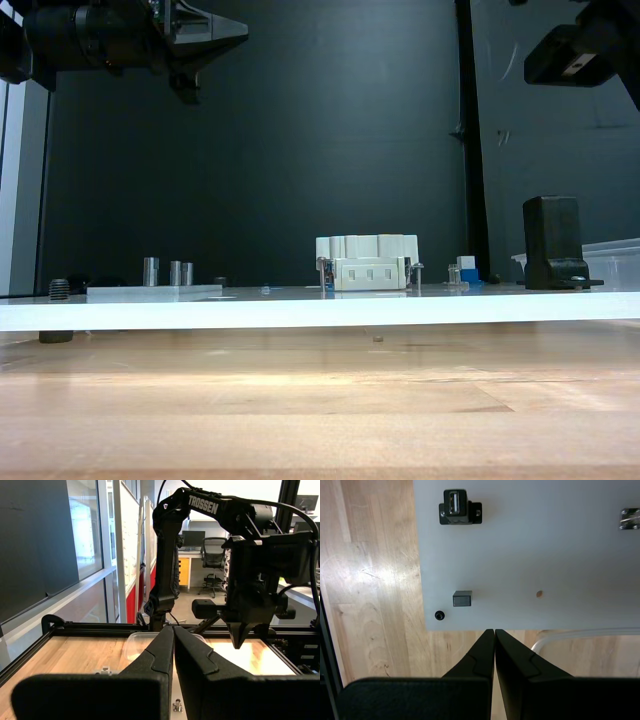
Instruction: Pick the 16mm bar from the taskboard and place it in the container
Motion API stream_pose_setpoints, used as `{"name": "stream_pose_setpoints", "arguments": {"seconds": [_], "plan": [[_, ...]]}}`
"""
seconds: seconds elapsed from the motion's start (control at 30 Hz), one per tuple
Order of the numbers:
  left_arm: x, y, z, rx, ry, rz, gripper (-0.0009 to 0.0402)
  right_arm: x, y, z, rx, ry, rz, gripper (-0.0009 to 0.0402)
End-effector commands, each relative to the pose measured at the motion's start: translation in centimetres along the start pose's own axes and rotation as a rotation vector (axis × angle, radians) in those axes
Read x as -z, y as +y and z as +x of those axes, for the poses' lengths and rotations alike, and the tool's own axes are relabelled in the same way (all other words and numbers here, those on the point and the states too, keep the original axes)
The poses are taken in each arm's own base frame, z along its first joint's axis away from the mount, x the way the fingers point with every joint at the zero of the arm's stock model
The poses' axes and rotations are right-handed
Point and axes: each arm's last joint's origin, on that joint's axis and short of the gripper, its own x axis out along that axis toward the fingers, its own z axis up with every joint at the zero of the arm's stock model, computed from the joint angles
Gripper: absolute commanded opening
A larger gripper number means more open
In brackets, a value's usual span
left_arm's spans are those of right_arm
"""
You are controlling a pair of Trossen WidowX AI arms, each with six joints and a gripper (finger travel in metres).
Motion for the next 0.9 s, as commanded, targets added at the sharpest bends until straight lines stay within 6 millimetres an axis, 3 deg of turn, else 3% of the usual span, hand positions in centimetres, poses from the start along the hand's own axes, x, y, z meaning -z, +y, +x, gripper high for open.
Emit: {"name": "stream_pose_setpoints", "arguments": {"seconds": [0.03,0.33,0.73,0.9], "plan": [[0.0,0.0,0.0,0.000,0.000,0.000,0.0000,0.0,0.2,0.1,-0.001,-0.001,0.004,0.0010],[0.0,0.0,0.0,0.000,0.000,0.000,0.0000,0.2,0.6,0.6,-0.010,-0.009,-0.007,0.0061],[0.0,0.0,0.0,0.000,0.000,0.000,0.0000,0.1,1.6,2.3,0.005,0.009,-0.034,0.0206],[0.0,0.0,0.0,0.000,0.000,0.000,0.0000,0.0,1.8,2.9,0.016,0.015,-0.036,0.0242]]}}
